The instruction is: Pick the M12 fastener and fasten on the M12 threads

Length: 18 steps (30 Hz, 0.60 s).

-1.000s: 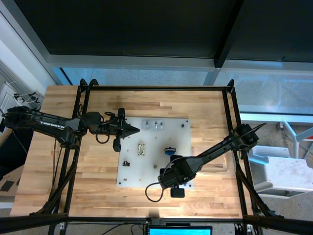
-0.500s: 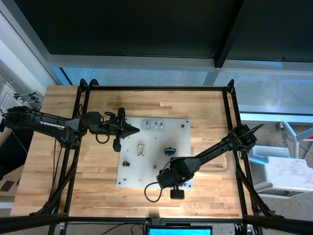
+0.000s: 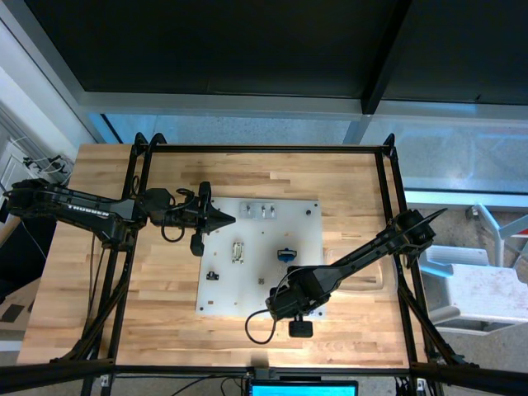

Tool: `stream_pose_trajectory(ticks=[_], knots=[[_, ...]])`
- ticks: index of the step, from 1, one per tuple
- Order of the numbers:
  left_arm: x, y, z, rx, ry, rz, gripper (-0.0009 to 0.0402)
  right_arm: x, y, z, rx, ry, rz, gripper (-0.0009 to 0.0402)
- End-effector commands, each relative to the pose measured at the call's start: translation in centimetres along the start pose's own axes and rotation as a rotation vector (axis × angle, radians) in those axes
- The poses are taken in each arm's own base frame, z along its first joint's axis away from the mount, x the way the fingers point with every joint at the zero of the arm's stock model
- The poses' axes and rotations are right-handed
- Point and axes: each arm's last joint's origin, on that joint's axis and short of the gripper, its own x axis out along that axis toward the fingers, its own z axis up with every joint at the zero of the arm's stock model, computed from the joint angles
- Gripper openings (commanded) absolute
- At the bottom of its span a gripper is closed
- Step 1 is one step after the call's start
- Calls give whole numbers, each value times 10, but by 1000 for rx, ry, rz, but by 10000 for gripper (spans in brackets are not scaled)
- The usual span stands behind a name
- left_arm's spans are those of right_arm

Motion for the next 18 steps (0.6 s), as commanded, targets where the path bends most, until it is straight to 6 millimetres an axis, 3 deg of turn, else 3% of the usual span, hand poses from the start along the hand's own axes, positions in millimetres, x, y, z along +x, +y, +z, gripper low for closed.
stream_pose_trajectory(ticks=[1, 18], knots=[[0, 0, 0, 0, 0, 0, 0, -1, -3, 1, 28, -43, -82, 0], [0, 0, 0, 0, 0, 0, 0, 7, 0, 0, 66, -24, -39, 0]])
